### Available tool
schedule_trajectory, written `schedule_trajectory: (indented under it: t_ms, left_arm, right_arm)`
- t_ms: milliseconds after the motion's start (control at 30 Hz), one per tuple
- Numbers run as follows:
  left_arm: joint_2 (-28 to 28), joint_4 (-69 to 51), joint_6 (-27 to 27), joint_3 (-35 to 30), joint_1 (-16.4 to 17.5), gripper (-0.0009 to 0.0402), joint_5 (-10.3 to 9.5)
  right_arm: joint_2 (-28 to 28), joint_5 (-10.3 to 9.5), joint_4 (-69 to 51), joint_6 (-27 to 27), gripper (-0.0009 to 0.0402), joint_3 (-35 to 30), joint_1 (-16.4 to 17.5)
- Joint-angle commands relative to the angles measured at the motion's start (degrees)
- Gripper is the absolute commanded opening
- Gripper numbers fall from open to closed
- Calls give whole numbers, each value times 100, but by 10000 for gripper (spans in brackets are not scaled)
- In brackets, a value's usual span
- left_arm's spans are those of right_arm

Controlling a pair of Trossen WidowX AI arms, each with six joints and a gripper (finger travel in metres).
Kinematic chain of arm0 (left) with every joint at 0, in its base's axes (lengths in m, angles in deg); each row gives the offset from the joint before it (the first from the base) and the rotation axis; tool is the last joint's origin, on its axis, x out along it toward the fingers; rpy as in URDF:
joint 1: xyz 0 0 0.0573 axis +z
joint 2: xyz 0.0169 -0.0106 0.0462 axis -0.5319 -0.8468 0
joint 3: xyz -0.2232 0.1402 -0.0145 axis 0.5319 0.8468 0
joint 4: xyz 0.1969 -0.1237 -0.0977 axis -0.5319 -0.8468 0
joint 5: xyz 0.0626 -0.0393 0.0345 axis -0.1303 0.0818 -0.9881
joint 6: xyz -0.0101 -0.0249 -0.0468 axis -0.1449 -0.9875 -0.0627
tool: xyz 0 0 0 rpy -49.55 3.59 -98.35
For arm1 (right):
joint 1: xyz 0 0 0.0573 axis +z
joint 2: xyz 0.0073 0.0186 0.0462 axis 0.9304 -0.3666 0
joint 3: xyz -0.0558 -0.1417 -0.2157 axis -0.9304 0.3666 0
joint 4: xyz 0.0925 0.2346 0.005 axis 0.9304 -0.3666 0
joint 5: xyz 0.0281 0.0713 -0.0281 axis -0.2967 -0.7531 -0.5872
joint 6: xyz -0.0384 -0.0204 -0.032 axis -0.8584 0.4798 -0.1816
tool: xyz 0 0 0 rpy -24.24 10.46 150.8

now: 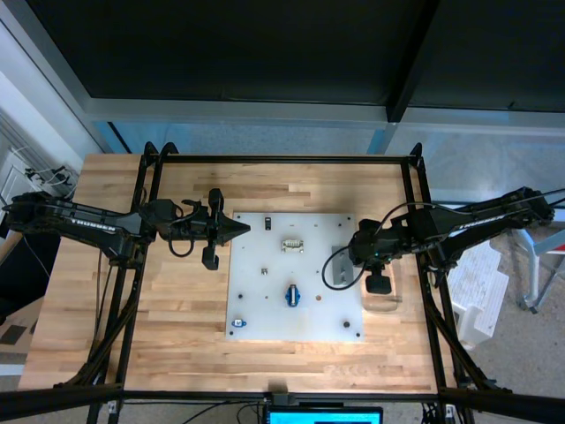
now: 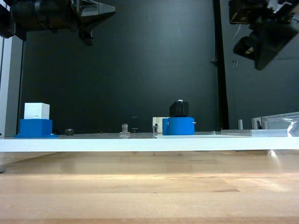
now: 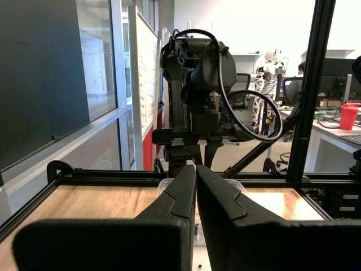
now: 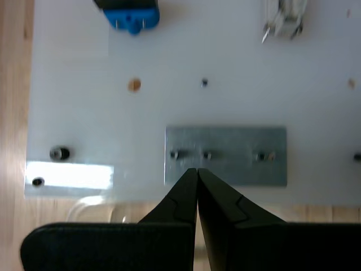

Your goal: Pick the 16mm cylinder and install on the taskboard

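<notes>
High view: you look down and away from above near edge, whole table (image 1: pixel 177 327) in frame, board (image 1: pixel 265 300) at centre. Low view: you sit at table-top height, close on board's front edge, facing level. Left wrist view: left gripper (image 3: pixel 196 169), fingers together, raised at board's left edge, faces level across to right arm (image 3: pixel 197 73). Right wrist view: right gripper (image 4: pixel 197 172), fingers together, raised at board's right edge, faces straight down, close on grey block (image 4: pixel 225 155). Blue connector (image 4: pixel 130 14) shared with high and low views.

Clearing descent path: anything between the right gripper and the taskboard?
Nothing visible. The right gripper, shut, hangs in open air over the taskboard, at its right edge, pointing at the grey block. The left gripper, shut, hovers at its left edge. The 16mm cylinder isn't discernible.
</notes>
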Motion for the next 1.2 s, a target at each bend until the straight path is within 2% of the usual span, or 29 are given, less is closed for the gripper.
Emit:
schedule_trajectory:
  t_ms: [33, 167, 367, 667, 767, 1033, 1200]
  left_arm:
    - [0, 2, 0, 0, 0, 1, 2]
    - [0, 0, 0, 0, 2, 1, 2]
    - [0, 0, 0, 0, 2, 1, 0]
    - [0, 0, 0, 0, 0, 1, 2]
    - [0, 2, 0, 0, 0, 1, 2]
    - [0, 0, 0, 0, 0, 1, 2]
    - [-2, 0, 0, 0, 0, 1, 2]
  right_arm:
    - [0, 20, -251, 111, 0, 4, 140]
    - [0, 122, -551, 238, 0, 4, 302]
    - [0, 125, -846, 278, 20, 4, 492]
    - [0, 140, -1130, 407, 99, 11, 597]
    - [0, 413, -1161, 605, 131, 17, 601]
    - [-7, 407, -1176, 660, 219, 192, 625]
    - [-7, 402, -1130, 667, 255, 372, 654]
